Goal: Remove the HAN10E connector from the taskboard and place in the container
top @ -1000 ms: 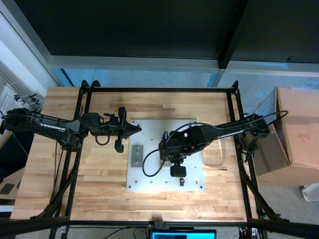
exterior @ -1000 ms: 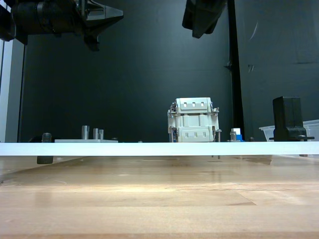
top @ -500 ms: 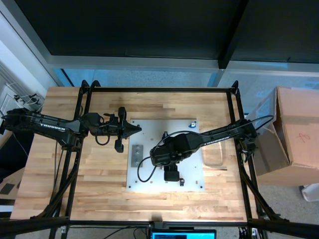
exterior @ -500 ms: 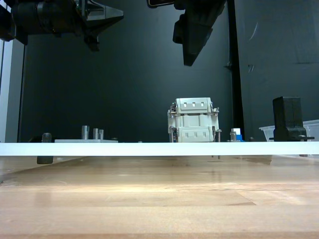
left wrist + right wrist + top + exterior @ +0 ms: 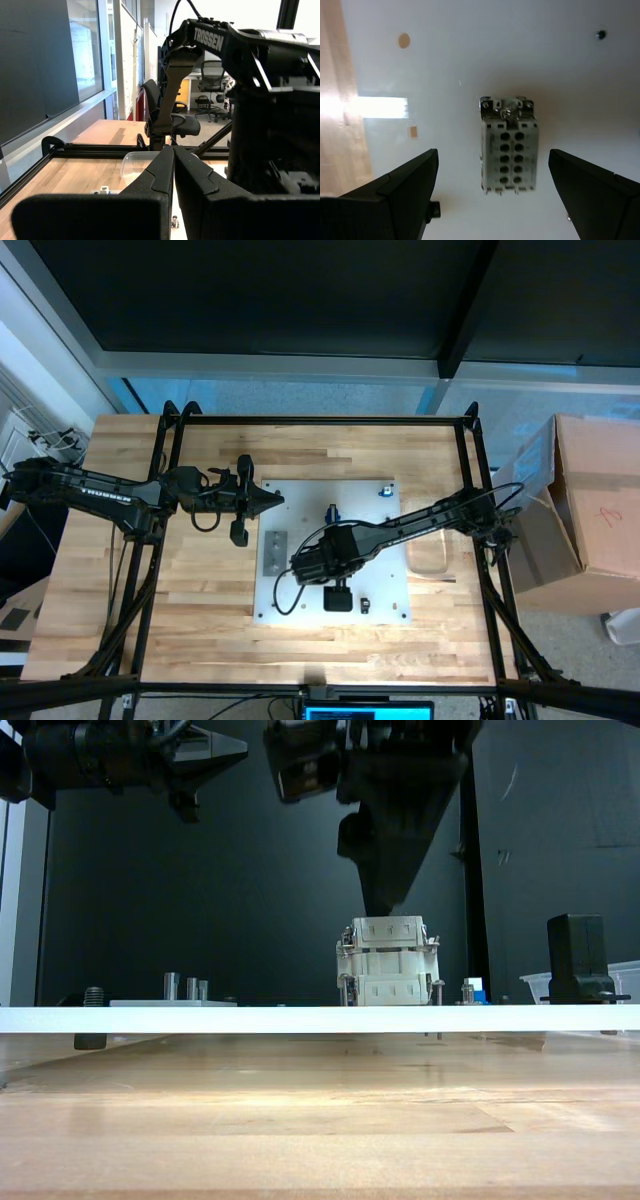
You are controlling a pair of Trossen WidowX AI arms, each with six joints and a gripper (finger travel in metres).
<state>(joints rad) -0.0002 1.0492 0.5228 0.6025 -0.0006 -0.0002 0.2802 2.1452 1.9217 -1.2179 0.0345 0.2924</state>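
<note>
Right wrist view: our right gripper [image 5: 493, 150], fingers [image 5: 405, 195] spread empty, hovers above the seated HAN10E connector [image 5: 509, 150], descent likely next; left gripper [image 5: 272, 498] hangs aside, pinched closed.

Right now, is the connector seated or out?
Seated, upright on the board: connector. The right claw hangs open just above it; the left claw, shut, hovers over the board's left edge.

HAN10E connector [image 5: 509, 145] on white taskboard [image 5: 445, 60], right pincer [image 5: 493, 152] spread above
</note>
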